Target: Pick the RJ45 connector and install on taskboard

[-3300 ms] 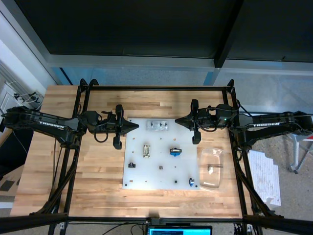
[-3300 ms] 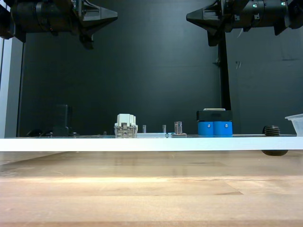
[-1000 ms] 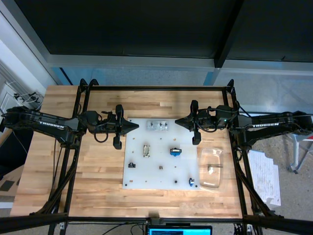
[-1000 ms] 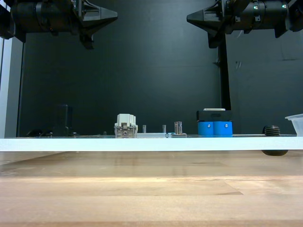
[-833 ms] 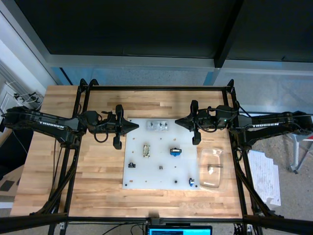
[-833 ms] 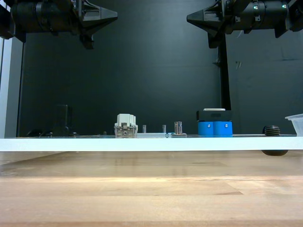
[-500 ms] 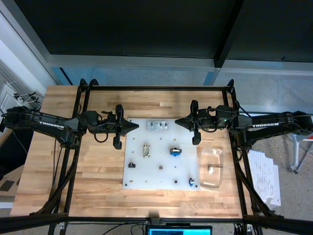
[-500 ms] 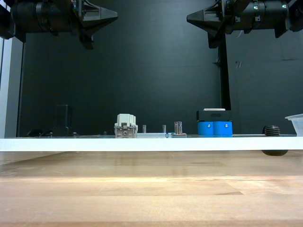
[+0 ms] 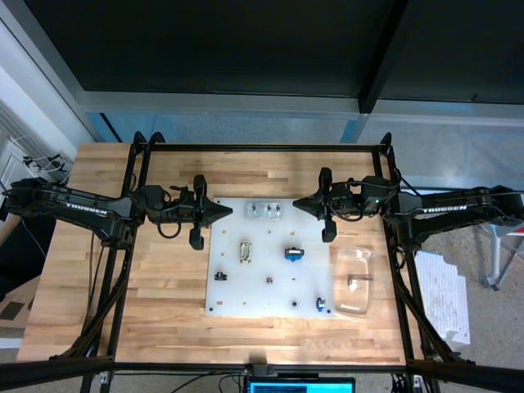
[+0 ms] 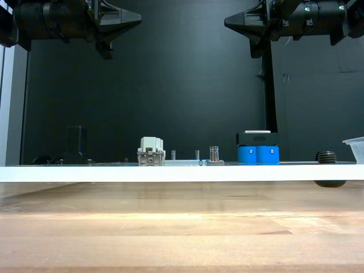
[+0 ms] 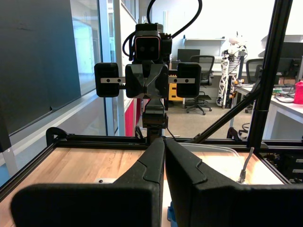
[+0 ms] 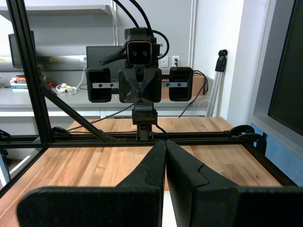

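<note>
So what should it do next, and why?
Likely lower the right gripper, parked shut and empty high over the white board like the left gripper, toward the clear tray, jaws opening; whether the connector lies there I cannot tell.

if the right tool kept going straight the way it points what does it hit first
Probably the left tool, shut, facing it tip to tip above the white board's far edge. The right tool, also shut, points level across the gap; nothing shows between them, though exact alignment is hard to judge.

"TROSSEN" printed on left arm [image 9: 82, 208], right arm [image 9: 444, 208].
</note>
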